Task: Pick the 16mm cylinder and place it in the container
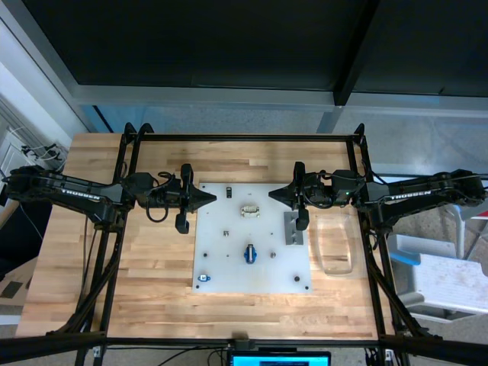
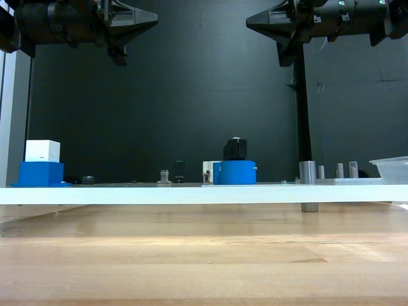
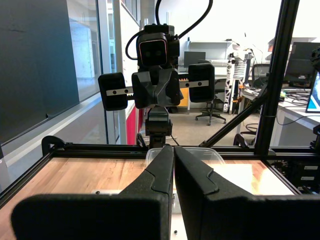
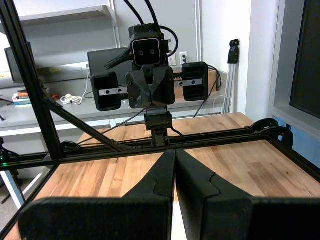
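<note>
Fingers of the left gripper (image 1: 213, 197) lie closed together, tip over the left edge of the white board (image 1: 229, 267); those of the right gripper (image 1: 271, 195) are closed too, tip over the board's far right part, above the grey block (image 1: 293, 227). What I take for the 16mm cylinder (image 1: 295, 280) is a dark dot near the board's near right corner, apart from both grippers. The container (image 1: 335, 245) lies on the table just beside the board's right edge, with nothing in it that I can see.

From table height, the left gripper (image 2: 155, 24) and right gripper (image 2: 248, 25) hang high above the board, holding nothing. The container's rim (image 2: 390, 163) shows at the right edge. I cannot pick out the cylinder with certainty here.

The left wrist view shows its own left gripper (image 3: 173, 148) shut to a thin seam, with the container (image 3: 210, 151) beyond it.

The right wrist view shows the right gripper (image 4: 175, 151) shut likewise.

The pick has not begun, I judge. Next, the nearer right arm must spread its fingers, swing toward the near corner clear of the grey block, and descend squarely over a very small peg
</note>
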Tool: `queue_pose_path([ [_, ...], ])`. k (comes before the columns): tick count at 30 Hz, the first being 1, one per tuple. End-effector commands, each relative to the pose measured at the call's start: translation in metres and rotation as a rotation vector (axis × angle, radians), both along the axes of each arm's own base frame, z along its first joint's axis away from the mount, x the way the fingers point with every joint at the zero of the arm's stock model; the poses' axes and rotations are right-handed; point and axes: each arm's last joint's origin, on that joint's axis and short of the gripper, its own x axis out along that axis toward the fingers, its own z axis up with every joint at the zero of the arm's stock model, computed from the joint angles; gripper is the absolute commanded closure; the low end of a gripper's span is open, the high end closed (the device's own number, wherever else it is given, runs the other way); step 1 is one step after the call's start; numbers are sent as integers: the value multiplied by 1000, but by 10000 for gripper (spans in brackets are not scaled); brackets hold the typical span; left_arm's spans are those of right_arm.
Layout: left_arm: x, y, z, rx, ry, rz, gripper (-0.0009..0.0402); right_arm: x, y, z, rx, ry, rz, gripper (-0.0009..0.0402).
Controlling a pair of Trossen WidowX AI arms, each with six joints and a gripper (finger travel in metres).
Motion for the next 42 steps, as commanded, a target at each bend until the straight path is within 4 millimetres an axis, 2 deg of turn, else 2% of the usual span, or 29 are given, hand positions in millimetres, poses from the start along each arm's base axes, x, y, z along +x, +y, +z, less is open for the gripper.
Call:
queue_pose_path([
  [1, 0, 0, 0, 0, 0, 0, 393, 0, 1, -1, 0, 15, 18, 393],
  [8, 0, 0, 0, 0, 0, 0, 393, 0, 1, -3, 1, 37, 19, 393],
  [12, 0, 0, 0, 0, 0, 1, 393, 2, 1, 4, 0, 64, 19, 393],
  [26, 0, 0, 0, 0, 0, 0, 393, 15, 3, 35, 28, 655, 16, 393],
  [35, 0, 0, 0, 0, 0, 1, 393, 27, 7, 50, 22, 865, 22, 393],
  [42, 0, 0, 0, 0, 0, 0, 393, 38, 11, 50, 2, 998, 37, 393],
])
